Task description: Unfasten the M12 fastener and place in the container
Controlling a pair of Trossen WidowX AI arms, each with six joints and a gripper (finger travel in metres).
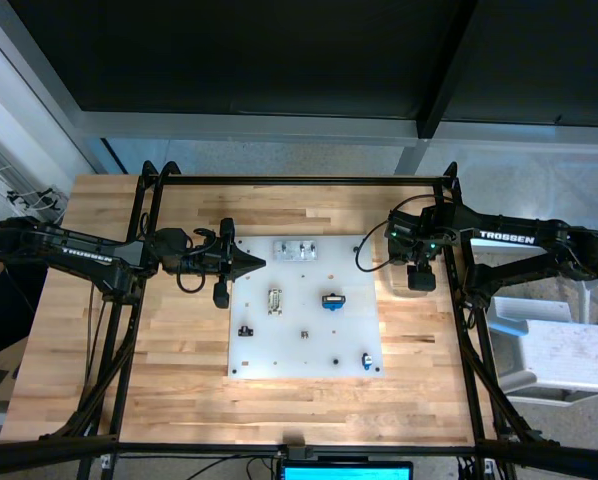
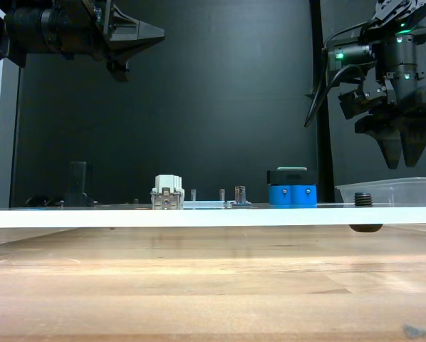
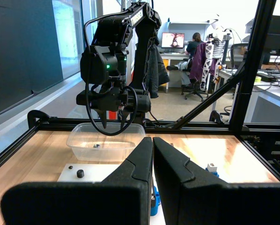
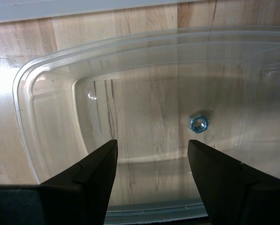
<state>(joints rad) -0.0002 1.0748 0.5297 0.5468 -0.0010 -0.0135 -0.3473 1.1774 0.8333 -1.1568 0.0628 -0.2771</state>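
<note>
Hanging over the container (image 4: 23, 93), your right hand (image 4: 151, 145) has its fingers spread wide with nothing between them. The silver nut (image 4: 198, 123) lies flat on the clear floor of the container, just past the fingertips and nearer one finger than the other, touching neither. From the high view you can see that same hand (image 1: 420, 278) off the right edge of the white board (image 1: 299, 330), directly above the container (image 1: 394, 270), which rests on the tabletop (image 1: 129, 350) just beside the board. In the low view the right hand (image 2: 402, 160) points straight down, its tips above the container (image 2: 391, 187) rim and apart from it. The black stud (image 2: 362, 199) stands bare below and to the inner side of that hand, ribs showing and no nut on it; in the high view the stud (image 1: 366, 360) sits on the board's near right part, well apart from the hand. Your left hand (image 1: 254, 263) is held high over the board's far left edge and points level toward the right arm. Its fingers (image 3: 140, 154) are drawn together to a narrow slit and hold nothing. Looking along that hand, you see the nut (image 3: 96, 146) inside the container (image 3: 79, 140), right beneath the right hand (image 3: 113, 124).
</note>
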